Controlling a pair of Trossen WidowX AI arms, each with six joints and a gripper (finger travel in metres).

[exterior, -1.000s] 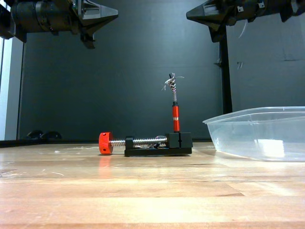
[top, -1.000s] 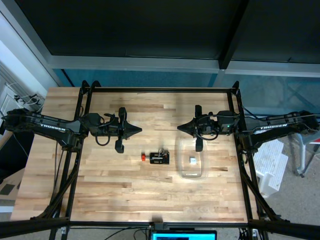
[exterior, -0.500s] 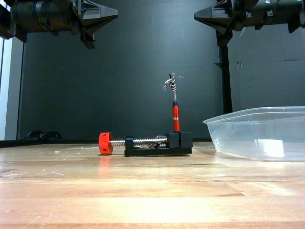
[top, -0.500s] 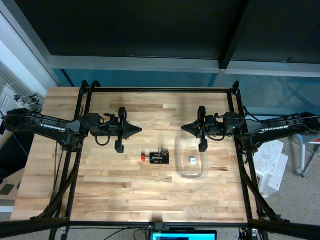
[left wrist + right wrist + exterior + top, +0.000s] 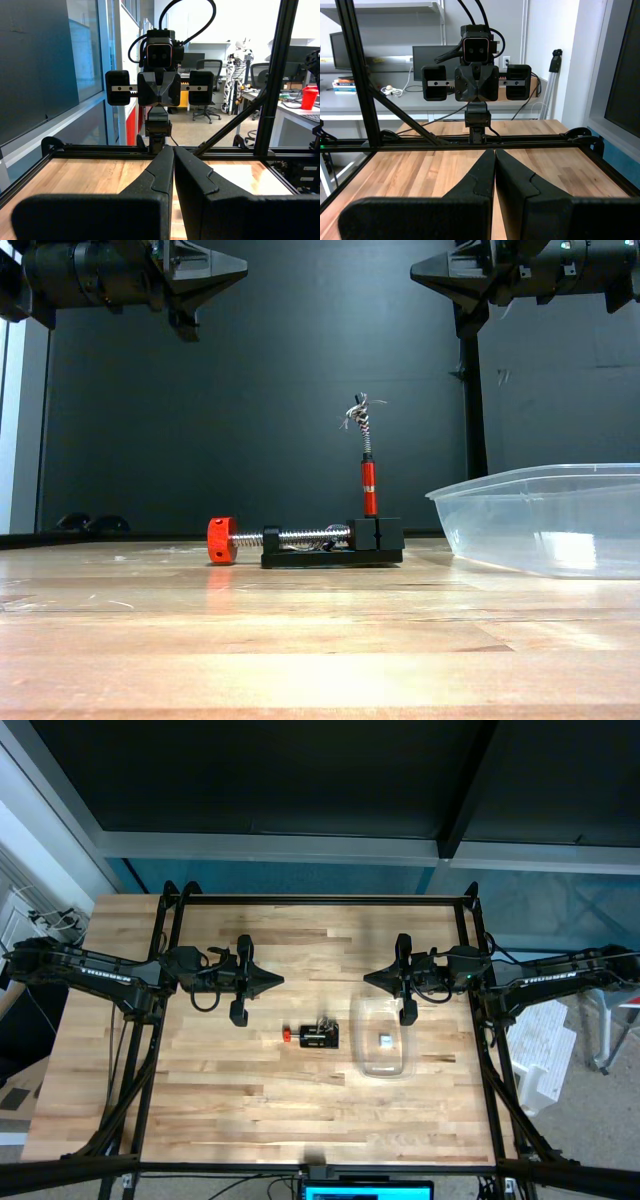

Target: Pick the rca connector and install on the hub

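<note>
The right gripper has slid back a touch toward its own side of the table since a second ago. In the low view its pointed tip now sits a little further right than in the earlier frames. Its fingers are pressed together on nothing, and it hangs high above the far rim of the clear tray.

The left gripper hasn't budged. It is parked high over the left half of the table, with its fingers also clamped together and empty.

And the connector is exactly where it was. The red cylinder stands upright on the black vise with nothing holding it. Its braided cable climbs straight up to a frayed end. The vise's red knob points left, and the vise sits on the bare wood just left of the tray.

From above, the white block lies alone in the tray, with nothing dark on it. The connector itself is too small to pick out on the vise in that view.

For writing, TROSSEN runs in white letters along the left arm, and again along the right arm.
</note>
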